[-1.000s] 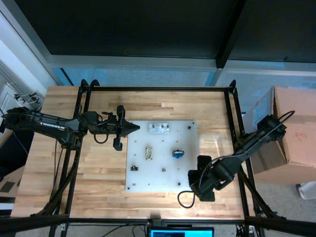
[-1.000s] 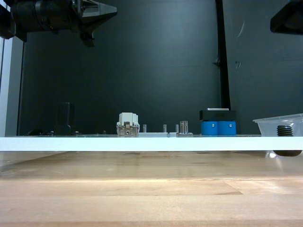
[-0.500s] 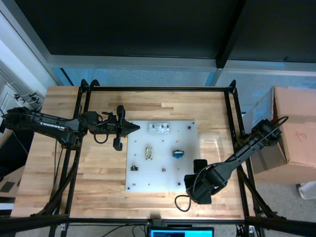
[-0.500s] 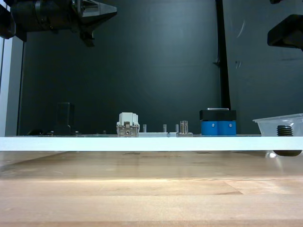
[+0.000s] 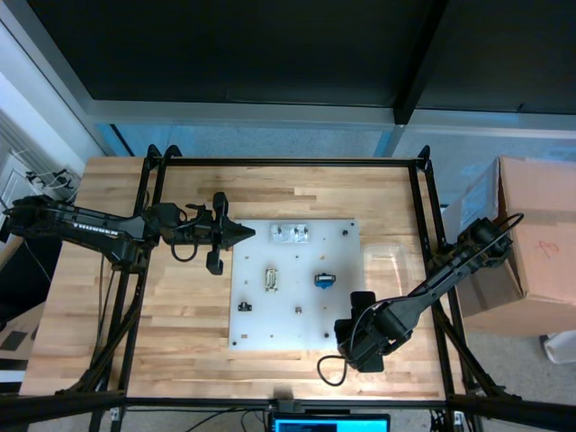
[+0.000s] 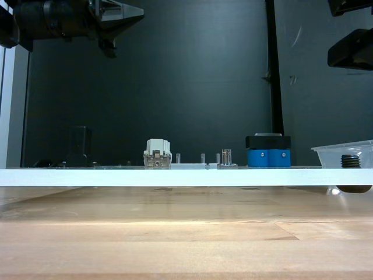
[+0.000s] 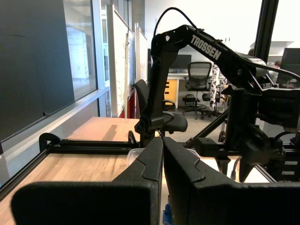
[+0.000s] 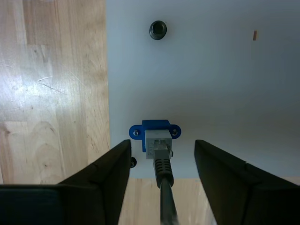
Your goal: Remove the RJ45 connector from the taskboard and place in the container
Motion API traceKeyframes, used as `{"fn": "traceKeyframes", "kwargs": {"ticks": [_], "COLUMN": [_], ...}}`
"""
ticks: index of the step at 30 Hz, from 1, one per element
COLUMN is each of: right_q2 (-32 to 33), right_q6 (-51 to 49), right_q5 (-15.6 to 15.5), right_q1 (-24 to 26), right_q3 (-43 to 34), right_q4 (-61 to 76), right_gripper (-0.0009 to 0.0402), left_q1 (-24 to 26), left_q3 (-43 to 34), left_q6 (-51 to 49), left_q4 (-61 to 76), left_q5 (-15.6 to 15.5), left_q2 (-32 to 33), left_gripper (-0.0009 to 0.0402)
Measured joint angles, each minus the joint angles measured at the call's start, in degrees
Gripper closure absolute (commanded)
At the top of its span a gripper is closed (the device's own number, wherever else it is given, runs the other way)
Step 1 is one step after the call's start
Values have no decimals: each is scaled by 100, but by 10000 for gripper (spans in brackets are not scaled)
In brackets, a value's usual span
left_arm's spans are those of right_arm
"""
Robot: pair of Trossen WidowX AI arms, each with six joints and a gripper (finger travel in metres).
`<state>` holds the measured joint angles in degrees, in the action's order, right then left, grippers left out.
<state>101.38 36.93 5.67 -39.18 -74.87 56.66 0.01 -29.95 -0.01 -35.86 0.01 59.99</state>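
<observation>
The right gripper (image 8: 162, 146) stands released, its two fingers (image 8: 110, 164) spread wide with a gap on each side. The RJ45 connector (image 8: 158, 146) sits centred between them, touched by neither. It is plugged into its blue mount (image 8: 154, 125) at the edge of the white taskboard (image 8: 211, 84); how deep it sits cannot be judged. Its black cable (image 8: 163, 178) runs back from the plug beneath the gripper. Ahead of the fingertips, further along the board, lies a dark screw hole (image 8: 158, 30), and the wooden table (image 8: 51, 93) borders the board to one side. In the high view, the clear container (image 5: 389, 256) rests on the table beyond this gripper, just beside the board's right edge. Across the board, well apart, the left gripper (image 5: 241, 232) hangs above the far left edge, its fingers pressed together on nothing.
</observation>
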Motion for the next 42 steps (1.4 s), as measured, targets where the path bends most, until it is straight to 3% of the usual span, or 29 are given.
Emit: {"fn": "traceKeyframes", "kwargs": {"ticks": [27,42], "right_q2": [-7,-70], "right_q6": [2,4], "right_q5": [-118,-151], "right_q1": [-7,-17], "right_q3": [63,57], "right_q4": [-35,-52], "right_gripper": [395,393], "left_q1": [0,0], "left_q3": [0,0], "left_q6": [0,0], "left_q4": [2,2], "left_q5": [-2,0], "left_q2": [0,0], "left_gripper": [393,393]}}
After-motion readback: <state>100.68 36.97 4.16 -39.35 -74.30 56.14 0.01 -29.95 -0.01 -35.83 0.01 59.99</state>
